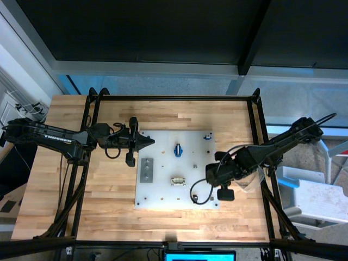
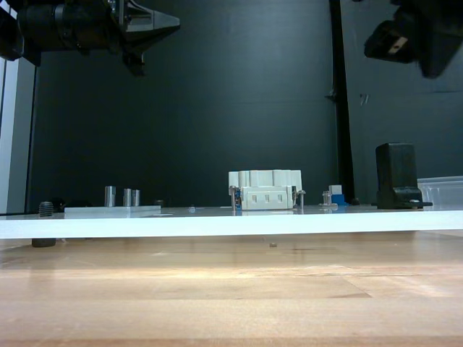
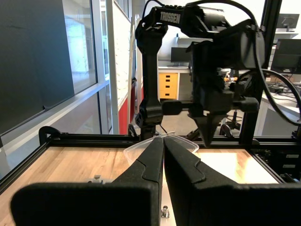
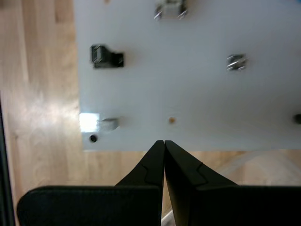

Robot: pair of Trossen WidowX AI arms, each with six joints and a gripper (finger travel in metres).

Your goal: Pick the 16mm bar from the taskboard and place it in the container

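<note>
Looking down: left tool (image 1: pixel 150 142) over the white square taskboard's (image 1: pixel 163 193) far-left corner, right tool (image 1: pixel 213 175) at its right edge by the clear plastic container (image 1: pixel 251 185). Low view: alike steel bars (image 2: pixel 110 195) in the grey block (image 2: pixel 108 211) invite mispicks. Wrist views: both tools closed, empty.

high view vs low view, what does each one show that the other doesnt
Only the high view: the whole square top of the taskboard, the grey block near its left edge, the left gripper over its far-left corner and the right gripper over its right edge. Only the low view: the board edge-on, pegs standing up from the block, both grippers hanging well above the board. Both: the white connector mid-board.
</note>
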